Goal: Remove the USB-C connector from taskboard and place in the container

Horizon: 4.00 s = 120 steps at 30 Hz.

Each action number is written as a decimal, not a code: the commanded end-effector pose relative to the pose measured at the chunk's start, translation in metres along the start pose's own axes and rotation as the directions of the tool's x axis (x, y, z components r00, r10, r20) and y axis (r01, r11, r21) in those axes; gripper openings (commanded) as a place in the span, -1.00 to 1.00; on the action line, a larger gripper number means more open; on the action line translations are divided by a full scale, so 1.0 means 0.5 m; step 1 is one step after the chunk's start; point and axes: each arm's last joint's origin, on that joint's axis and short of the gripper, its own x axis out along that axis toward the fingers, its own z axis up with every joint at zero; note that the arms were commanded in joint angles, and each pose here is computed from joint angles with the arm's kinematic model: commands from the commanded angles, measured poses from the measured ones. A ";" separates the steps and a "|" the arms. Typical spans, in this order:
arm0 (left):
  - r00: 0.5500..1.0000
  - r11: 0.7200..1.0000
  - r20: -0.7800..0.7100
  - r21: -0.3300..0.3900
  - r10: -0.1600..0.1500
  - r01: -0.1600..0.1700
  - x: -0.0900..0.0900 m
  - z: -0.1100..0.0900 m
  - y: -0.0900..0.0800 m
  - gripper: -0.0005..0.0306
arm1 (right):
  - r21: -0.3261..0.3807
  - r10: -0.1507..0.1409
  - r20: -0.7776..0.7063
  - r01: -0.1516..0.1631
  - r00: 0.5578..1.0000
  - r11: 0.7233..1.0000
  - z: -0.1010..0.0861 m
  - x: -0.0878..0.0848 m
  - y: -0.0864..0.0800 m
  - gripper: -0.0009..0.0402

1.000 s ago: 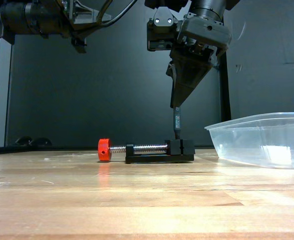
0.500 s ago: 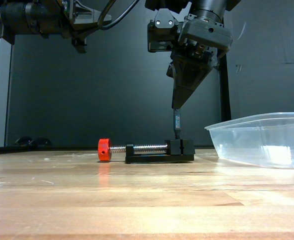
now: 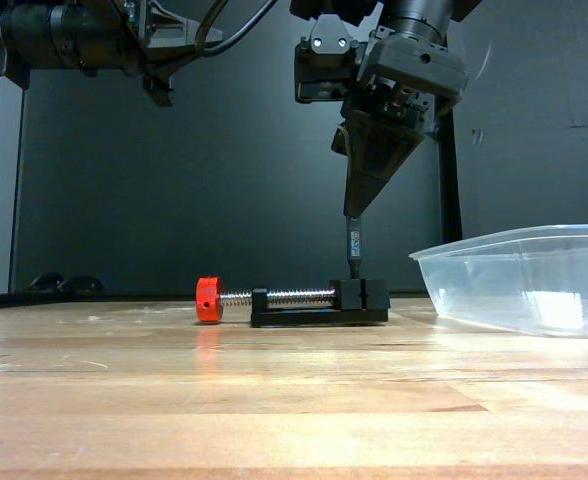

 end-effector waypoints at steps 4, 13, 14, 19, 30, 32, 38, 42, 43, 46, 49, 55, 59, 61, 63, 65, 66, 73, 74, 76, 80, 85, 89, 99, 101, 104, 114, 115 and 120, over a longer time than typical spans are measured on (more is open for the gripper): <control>1.000 1.000 0.000 0.000 0.000 0.000 0.000 0.000 0.000 -0.96 | -0.006 -0.004 0.002 0.004 1.000 1.000 0.000 -0.002 -0.002 -0.96; 1.000 1.000 0.000 0.000 0.000 0.000 0.000 0.000 0.000 -0.97 | -0.011 -0.003 0.020 0.004 1.000 1.000 0.001 -0.014 -0.005 -0.96; 1.000 1.000 0.000 0.000 0.000 0.000 0.000 0.000 0.000 -0.96 | -0.011 -0.003 0.022 0.004 1.000 1.000 0.001 -0.016 -0.005 -0.96; 1.000 1.000 0.000 0.000 0.000 0.000 0.000 0.000 0.000 -0.96 | -0.010 -0.002 0.032 0.002 0.999 1.000 0.002 -0.033 -0.007 -0.96; 1.000 1.000 0.001 0.000 0.000 0.000 0.000 0.000 0.000 -0.96 | -0.015 0.000 0.044 0.001 0.999 1.000 0.023 -0.074 -0.010 -0.96; 1.000 1.000 0.000 0.000 0.000 0.000 0.000 0.000 0.000 -0.97 | -0.015 0.000 0.043 0.001 0.999 1.000 0.023 -0.074 -0.010 -0.96; 1.000 1.000 0.001 0.000 0.000 0.000 0.000 0.000 0.000 -0.96 | -0.016 0.000 0.042 0.000 0.999 1.000 0.023 -0.075 -0.009 -0.96; 1.000 1.000 -0.001 0.000 -0.001 0.001 0.000 0.000 0.000 -0.96 | -0.016 0.004 0.052 -0.003 0.999 1.000 0.019 -0.086 -0.007 -0.96; 1.000 1.000 0.000 0.000 -0.001 0.001 0.000 0.000 0.000 -0.97 | -0.018 0.005 0.055 -0.004 0.998 1.000 0.018 -0.091 -0.006 -0.96; 1.000 1.000 0.001 0.000 0.000 0.000 0.000 0.000 0.000 -0.97 | -0.021 0.006 0.049 -0.005 0.999 1.000 0.012 -0.105 -0.007 -0.96; 1.000 1.000 0.000 0.000 -0.001 0.001 0.000 0.000 0.000 -0.97 | -0.025 0.005 0.036 -0.004 0.999 1.000 -0.001 -0.117 -0.008 -0.96; 1.000 1.000 0.000 0.000 0.000 0.000 0.000 0.000 0.000 -0.96 | -0.020 0.006 0.029 -0.005 1.000 1.000 -0.041 -0.133 -0.012 -0.96; 1.000 1.000 0.000 0.000 0.000 0.000 0.000 0.000 0.000 -0.96 | -0.011 0.007 0.023 -0.007 1.000 1.000 -0.076 -0.144 -0.014 -0.96; 1.000 1.000 0.000 0.000 0.000 0.000 0.000 0.000 0.000 -0.97 | -0.011 0.008 0.018 -0.007 1.000 1.000 -0.093 -0.146 -0.013 -0.96; 1.000 1.000 0.000 0.000 -0.001 0.001 0.000 0.000 0.000 -0.96 | -0.009 0.003 0.013 -0.003 1.000 1.000 -0.110 -0.147 -0.013 -0.96; 1.000 1.000 0.000 0.000 -0.001 0.001 0.000 0.000 0.000 -0.96 | -0.011 0.004 0.008 -0.004 1.000 1.000 -0.129 -0.146 -0.012 -0.96; 1.000 1.000 0.000 0.000 -0.001 0.001 0.000 0.000 0.000 -0.96 | -0.011 0.003 0.002 -0.003 1.000 1.000 -0.137 -0.144 -0.012 -0.96; 1.000 1.000 0.000 0.000 -0.001 0.001 0.000 0.000 0.000 -0.96 | 0.006 0.004 -0.028 -0.004 1.000 1.000 -0.202 -0.134 -0.012 -0.96; 1.000 1.000 0.000 0.000 -0.001 0.001 0.000 0.000 0.000 -0.97 | 0.008 0.004 -0.035 -0.004 0.999 1.000 -0.210 -0.132 -0.011 -0.96; 1.000 1.000 0.000 0.000 0.000 0.000 0.000 0.000 0.000 -0.96 | 0.011 0.005 -0.041 -0.005 0.999 1.000 -0.223 -0.131 -0.010 -0.96; 1.000 1.000 0.000 0.000 0.000 0.000 0.000 0.000 0.000 -0.97 | 0.007 0.005 -0.050 -0.005 0.999 1.000 -0.244 -0.127 -0.011 -0.94; 1.000 1.000 0.000 0.000 0.000 0.000 0.000 0.000 0.000 -0.96 | 0.012 -0.005 -0.050 0.005 0.999 1.000 -0.253 -0.128 -0.012 -0.83; 1.000 1.000 0.000 0.000 0.000 0.000 0.000 0.000 0.000 -0.97 | 0.017 -0.020 -0.043 0.020 0.999 1.000 -0.253 -0.129 -0.013 -0.71; 1.000 1.000 0.000 0.000 -0.001 0.001 0.000 0.000 0.000 -0.96 | 0.025 -0.015 -0.030 0.015 0.999 1.000 -0.247 -0.136 -0.011 -0.39; 1.000 1.000 0.000 0.000 -0.001 0.001 0.000 0.000 0.000 -0.97 | 0.026 -0.012 -0.023 0.013 1.000 1.000 -0.243 -0.139 -0.011 -0.34; 1.000 1.000 0.000 0.000 0.000 0.000 0.000 0.000 0.000 -0.97 | 0.026 -0.011 -0.015 0.011 1.000 1.000 -0.240 -0.143 -0.010 -0.26; 1.000 1.000 0.000 0.000 0.000 0.000 0.000 0.000 0.000 -0.96 | 0.026 -0.010 -0.015 0.010 1.000 1.000 -0.240 -0.143 -0.010 -0.20; 1.000 1.000 0.000 0.000 -0.001 0.001 0.000 0.000 0.000 -0.96 | 0.027 -0.009 -0.009 0.009 1.000 1.000 -0.239 -0.143 -0.010 -0.24; 1.000 1.000 0.000 0.000 0.000 0.000 0.000 0.000 0.000 -0.96 | 0.046 0.005 0.141 -0.012 0.990 0.999 -0.214 -0.154 -0.022 -0.61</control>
